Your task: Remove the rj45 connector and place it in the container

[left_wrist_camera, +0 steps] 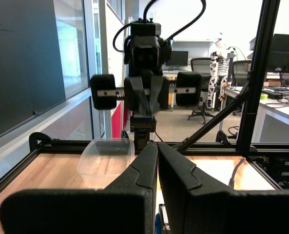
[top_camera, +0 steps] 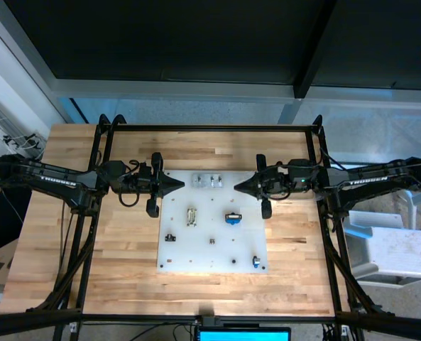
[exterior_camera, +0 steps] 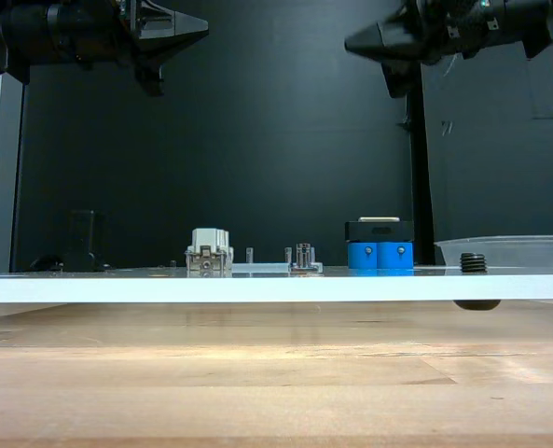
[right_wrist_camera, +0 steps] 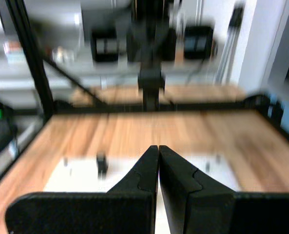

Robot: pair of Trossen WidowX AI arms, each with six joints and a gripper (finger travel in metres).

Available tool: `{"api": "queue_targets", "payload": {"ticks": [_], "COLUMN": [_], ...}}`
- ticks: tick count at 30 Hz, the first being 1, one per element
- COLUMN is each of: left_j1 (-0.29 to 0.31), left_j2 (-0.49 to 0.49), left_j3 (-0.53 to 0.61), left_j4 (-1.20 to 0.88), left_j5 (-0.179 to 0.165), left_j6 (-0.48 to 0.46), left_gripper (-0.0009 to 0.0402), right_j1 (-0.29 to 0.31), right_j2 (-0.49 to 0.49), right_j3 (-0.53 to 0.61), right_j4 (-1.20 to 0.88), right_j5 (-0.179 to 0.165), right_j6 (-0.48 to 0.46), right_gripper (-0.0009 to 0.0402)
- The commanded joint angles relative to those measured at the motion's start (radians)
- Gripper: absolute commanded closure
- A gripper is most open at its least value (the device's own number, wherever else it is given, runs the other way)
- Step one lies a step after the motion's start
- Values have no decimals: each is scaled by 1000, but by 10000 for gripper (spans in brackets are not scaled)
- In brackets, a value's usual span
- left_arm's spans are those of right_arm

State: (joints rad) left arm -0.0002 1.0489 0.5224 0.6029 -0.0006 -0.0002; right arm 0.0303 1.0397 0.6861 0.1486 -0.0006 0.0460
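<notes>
**RJ45 connector (top_camera: 192, 217) sits on the board (top_camera: 175, 249); both grippers clenched above it**

High view: the RJ45 connector is small here and is taken to be the pale block. It stands on the left half of the white board, well apart from both grippers. A blue block (top_camera: 232, 218) stands to its right. The board lies in the middle of the desk (top_camera: 89, 249). The left gripper (top_camera: 182, 184) points inward over the board's far left edge. The right gripper (top_camera: 237, 185) faces it from the far right edge, and the two tips are apart.

Low view: both grippers hang high above the board and touch nothing. The RJ45 connector stands on the board left of centre, with the blue block further right. A black bolt (exterior_camera: 474, 263) stands at the board's right end. The container (exterior_camera: 518, 250) shows behind the bolt.

Left wrist view: the left gripper's fingers (left_wrist_camera: 139, 180) are pressed together with nothing between them. The container stands on the desk beyond them, beside the right arm's base.

Right wrist view: the picture is blurred. The right gripper's fingers (right_wrist_camera: 178, 180) meet tip to tip and grasp nothing, with the board below them.
</notes>
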Motion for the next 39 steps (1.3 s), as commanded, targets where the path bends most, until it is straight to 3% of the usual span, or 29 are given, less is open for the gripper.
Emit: {"api": "queue_targets", "payload": {"ticks": [1,5,14,18,35,39], "left_j1": [0,0,0,0,0,0], "left_j2": [0,0,0,0,0,0], "left_j3": [0,0,0,0,0,0], "left_j4": [0,0,0,0,0,0], "left_j5": [0,0,0,0,0,0], "left_j6": [0,0,0,0,0,0], "left_gripper": [393,393,393,393,393,393], "right_j1": [14,40,138,186,376,425], "right_j2": [0,2,66,112,213,213], "right_j3": [47,96,198,238,306,306], "right_j4": [-162,-310,-585,-699,-884,-945], "right_j5": [0,14,112,140,170,226], "right_j6": [1,9,81,133,308,377], "right_gripper": [393,393,393,393,393,393]}}
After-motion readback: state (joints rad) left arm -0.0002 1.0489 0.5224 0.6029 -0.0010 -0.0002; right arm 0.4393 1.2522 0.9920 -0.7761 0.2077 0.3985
